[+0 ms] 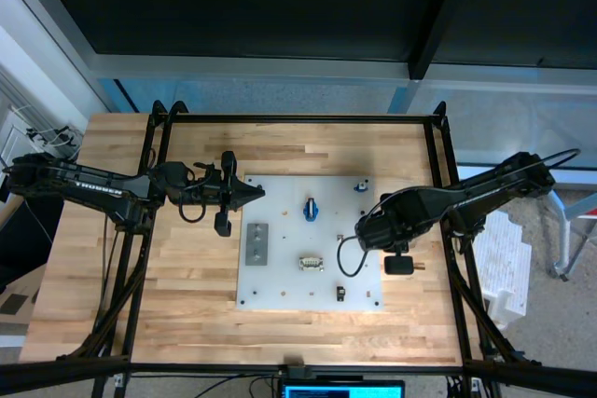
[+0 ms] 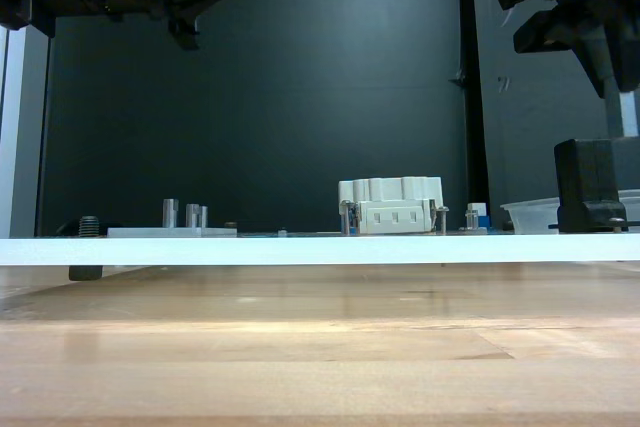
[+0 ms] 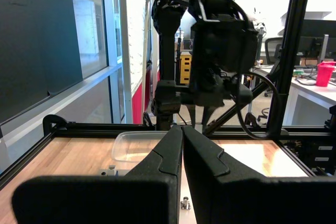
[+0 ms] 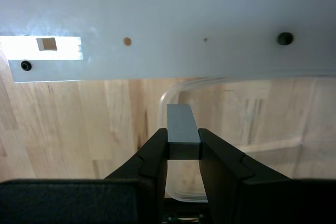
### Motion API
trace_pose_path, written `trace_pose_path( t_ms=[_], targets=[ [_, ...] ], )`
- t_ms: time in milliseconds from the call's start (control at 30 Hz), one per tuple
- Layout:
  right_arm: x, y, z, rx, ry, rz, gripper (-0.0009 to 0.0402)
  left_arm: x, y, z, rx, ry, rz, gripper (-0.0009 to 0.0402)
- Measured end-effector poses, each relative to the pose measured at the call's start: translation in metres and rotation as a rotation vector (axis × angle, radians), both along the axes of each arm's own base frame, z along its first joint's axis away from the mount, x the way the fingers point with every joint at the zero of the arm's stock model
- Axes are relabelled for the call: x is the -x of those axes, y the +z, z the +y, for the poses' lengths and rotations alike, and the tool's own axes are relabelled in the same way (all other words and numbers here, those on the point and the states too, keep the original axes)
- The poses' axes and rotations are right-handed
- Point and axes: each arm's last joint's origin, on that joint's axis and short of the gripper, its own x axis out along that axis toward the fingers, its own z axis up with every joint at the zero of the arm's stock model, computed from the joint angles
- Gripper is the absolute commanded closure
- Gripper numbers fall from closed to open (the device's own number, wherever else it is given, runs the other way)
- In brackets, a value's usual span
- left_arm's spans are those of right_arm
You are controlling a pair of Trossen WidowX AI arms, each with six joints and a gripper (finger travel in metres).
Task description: Pick the 16mm bar and install on taskboard
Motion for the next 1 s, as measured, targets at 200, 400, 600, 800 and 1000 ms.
trace_pose_path(
  t_ms=[200, 400, 600, 800, 1000],
  targets=[
    [-0.008, -0.008, 0.019, -0.008, -0.023, -0.016, 0.0393, 0.0, 0.0, 0.0, 0.0, 0.0, 0.0, 0.0393],
    [-0.009, -0.01, 0.034, -0.028, -0.051, -0.031, 0.0393, 0.0, 0.0, 0.0, 0.0, 0.0, 0.001, 0.0393],
    [-0.012, -0.018, 0.047, -0.058, -0.062, -0.027, 0.0393, 0.0, 0.0, 0.0, 0.0, 0.0, 0.0, 0.0393],
    [-0.018, -0.026, 0.059, -0.082, -0.064, -0.028, 0.0393, 0.0, 0.0, 0.0, 0.0, 0.0, 0.0, 0.0393],
    [-0.025, -0.029, 0.07, -0.076, -0.059, -0.02, 0.0393, 0.0, 0.0, 0.0, 0.0, 0.0, 0.0, 0.0393]
  ],
)
